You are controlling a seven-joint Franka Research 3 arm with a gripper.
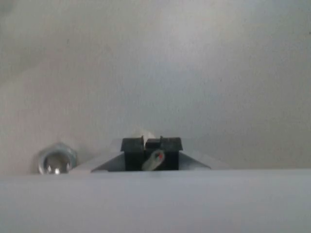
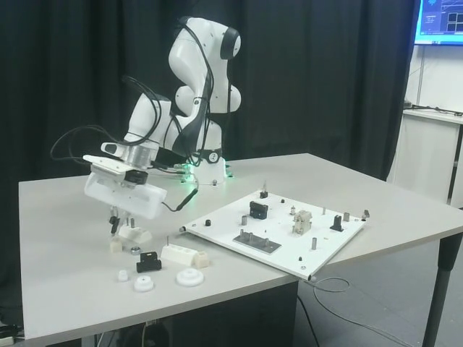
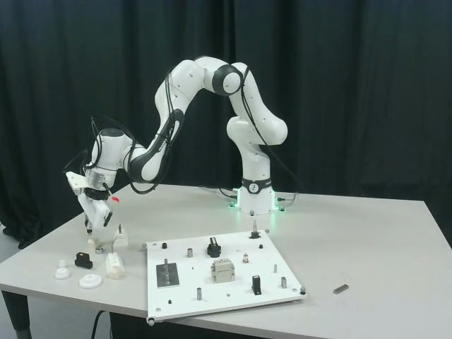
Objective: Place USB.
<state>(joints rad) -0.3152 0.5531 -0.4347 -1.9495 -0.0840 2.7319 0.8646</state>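
My gripper [image 1: 145, 150] hangs low over the left part of the grey table [image 2: 65, 282], also seen in the room views [image 2: 114, 223] [image 3: 90, 229]. Its two black fingertips [image 1: 132, 151] stand almost together. A small pale piece [image 1: 154, 160], which I take for the USB plug, sits slanted at them, with a white bit showing just beyond. A white part [image 2: 134, 233] [image 3: 116, 239] lies on the table right beside the gripper. Whether the pale piece touches the table is hidden.
A metal nut [image 1: 57, 159] lies close by. A black clip [image 2: 148, 262], a white block [image 2: 184, 254] and white gears [image 2: 189, 276] sit near the front edge. The white assembly board [image 2: 289, 242] [image 3: 219, 282] lies to the right. A small grey piece [image 3: 341, 288] lies alone.
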